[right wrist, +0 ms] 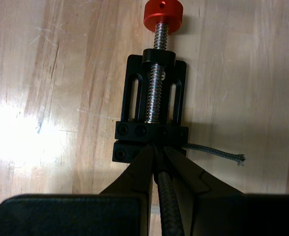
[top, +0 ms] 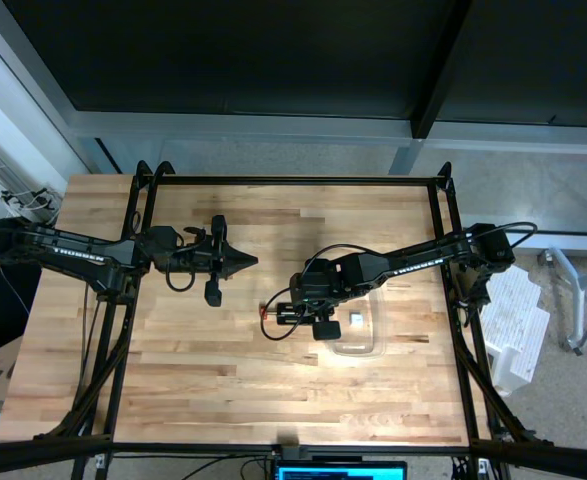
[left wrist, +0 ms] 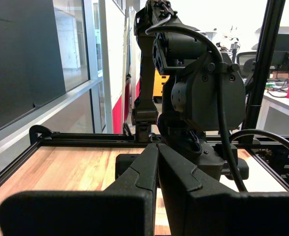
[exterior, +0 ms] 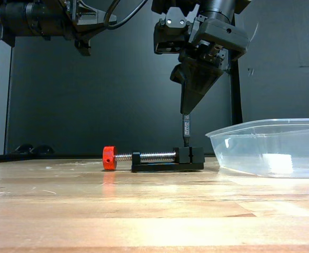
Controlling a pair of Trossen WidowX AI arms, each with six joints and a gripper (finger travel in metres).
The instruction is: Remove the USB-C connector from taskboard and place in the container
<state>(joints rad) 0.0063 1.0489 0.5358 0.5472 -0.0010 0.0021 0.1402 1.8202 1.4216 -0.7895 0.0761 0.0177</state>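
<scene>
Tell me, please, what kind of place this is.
Probably a robotics lab: a black frame rings a butcher-block table, with an office desk beyond. The left tool hangs shut above the table; the right tool is shut on the USB-C connector at the taskboard.

**Plug End Mostly Out of Sight**

The right hand (right wrist: 158,150), pinched at the taskboard (right wrist: 156,98) mid-bench (top: 223,380), covers where the USB-C connector (exterior: 186,128) seats. From above, the connector is too small to tell. The container (exterior: 270,150) runs off the low view's right edge. The left hand (left wrist: 157,147), closed, raised far-left, is cropped by its wrist view.
</scene>
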